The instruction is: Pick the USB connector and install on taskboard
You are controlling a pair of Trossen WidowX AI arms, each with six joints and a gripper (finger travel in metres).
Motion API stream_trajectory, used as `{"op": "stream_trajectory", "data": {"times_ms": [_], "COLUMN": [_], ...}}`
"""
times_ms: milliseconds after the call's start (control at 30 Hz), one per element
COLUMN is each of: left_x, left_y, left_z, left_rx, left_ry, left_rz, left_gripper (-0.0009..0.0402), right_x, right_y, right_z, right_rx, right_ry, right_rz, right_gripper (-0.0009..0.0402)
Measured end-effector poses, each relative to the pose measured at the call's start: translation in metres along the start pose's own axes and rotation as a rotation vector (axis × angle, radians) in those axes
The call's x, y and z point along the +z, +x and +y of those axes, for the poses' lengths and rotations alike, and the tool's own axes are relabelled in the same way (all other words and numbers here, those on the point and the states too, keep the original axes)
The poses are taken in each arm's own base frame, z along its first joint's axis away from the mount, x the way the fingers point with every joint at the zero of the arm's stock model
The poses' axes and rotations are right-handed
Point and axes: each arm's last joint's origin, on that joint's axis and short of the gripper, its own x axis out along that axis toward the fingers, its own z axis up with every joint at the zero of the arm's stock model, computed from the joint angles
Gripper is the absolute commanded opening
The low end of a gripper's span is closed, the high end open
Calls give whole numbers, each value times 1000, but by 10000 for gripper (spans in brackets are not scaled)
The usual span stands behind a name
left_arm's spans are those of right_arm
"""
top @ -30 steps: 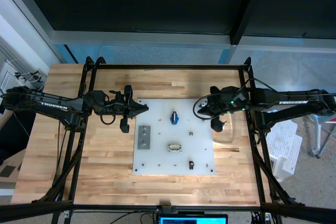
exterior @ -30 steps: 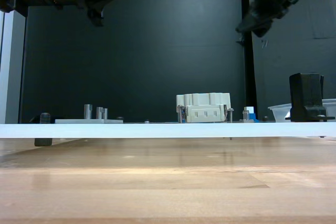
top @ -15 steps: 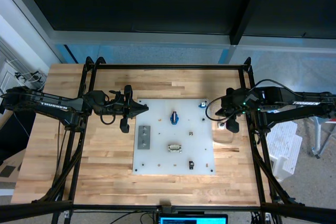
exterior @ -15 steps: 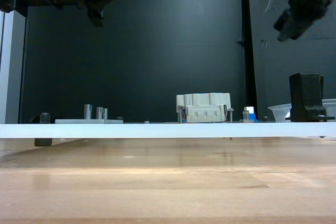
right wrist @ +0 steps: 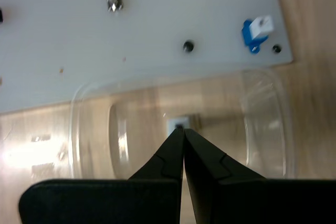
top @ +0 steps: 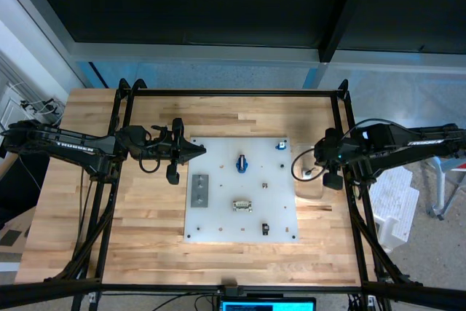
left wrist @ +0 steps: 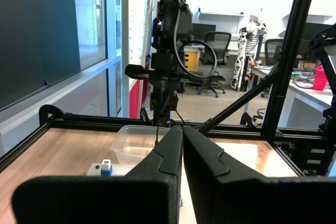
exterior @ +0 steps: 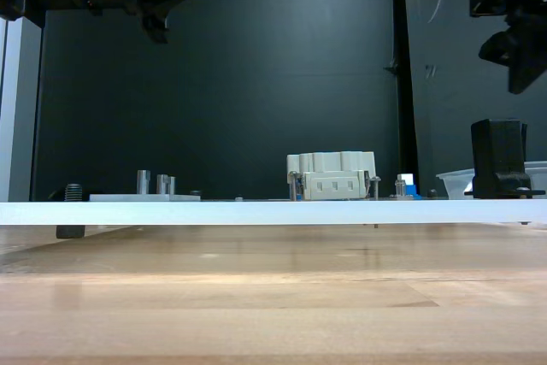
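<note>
Where right arm reached inward beside taskboard (top: 218,213), right gripper (top: 333,180) hung high above clear tray (right wrist: 265,129), pointing down, fingers pressed tip to tip, empty. USB connector (right wrist: 178,125) lay on tray floor, directly below fingertips. Left gripper (left wrist: 182,132) hovered high by taskboard's left edge, level, fingers closed together, holding nothing. Tray sat on table (top: 145,238).

Right gripper (right wrist: 184,129), fingers pressed together above the clear tray (right wrist: 79,108), covers part of a small pale-edged item (right wrist: 175,125) in it; its identity cannot be told. Left gripper (left wrist: 182,127), fingers together over the far-left corner of the taskboard (left wrist: 94,171), hides most of it in the left wrist view
</note>
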Motion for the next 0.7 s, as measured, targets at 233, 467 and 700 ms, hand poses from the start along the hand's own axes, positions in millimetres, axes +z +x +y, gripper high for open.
{"op": "stream_trajectory", "data": {"times_ms": [233,467,700], "left_x": [0,0,0], "left_y": [0,0,0], "left_z": [0,0,0], "left_rx": [0,0,0], "left_ry": [0,0,0], "left_rz": [0,0,0], "left_gripper": [0,0,0], "right_x": [-7,-15,-14], "right_y": [4,26,38], "right_z": [3,4,6], "right_rx": [-6,-41,-73], "right_ry": [10,-14,-30], "right_rz": [57,164,196], "right_gripper": [0,19,90]}}
